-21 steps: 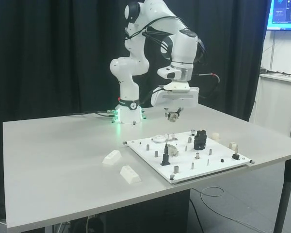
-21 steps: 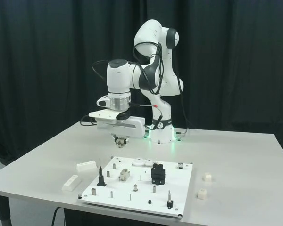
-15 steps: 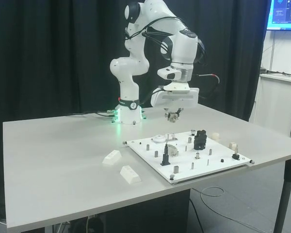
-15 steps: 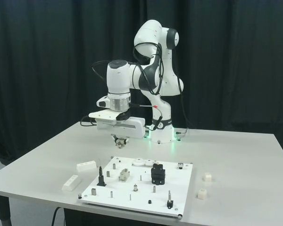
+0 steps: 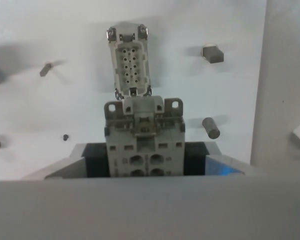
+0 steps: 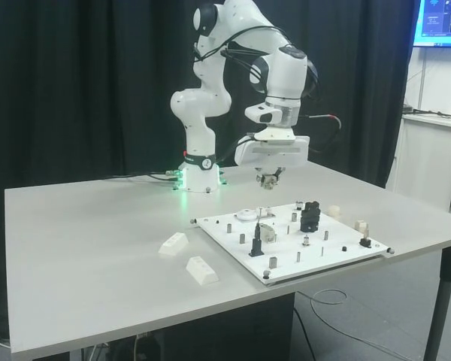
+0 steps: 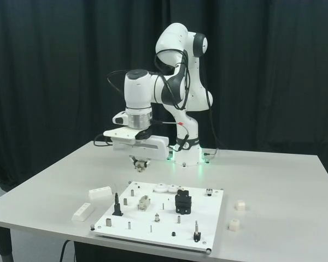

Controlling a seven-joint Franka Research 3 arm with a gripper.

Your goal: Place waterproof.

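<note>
Above the white board [image 6: 289, 244], the gripper [image 6: 269, 178] hangs in the air, clamped on a grey connector [image 5: 143, 135]. That connector sits upright between the fingers, its long axis running down toward the board. On the board below lies a socket [image 5: 128, 59] with rows of pin holes facing up, its long axis flat along the board. Short pegs [image 5: 210, 127] stand around it. Two white blocks [image 6: 188, 257] rest on the table [image 6: 83, 248] beside the board.

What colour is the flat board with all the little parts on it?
White; the board shows best in the second room view.
</note>
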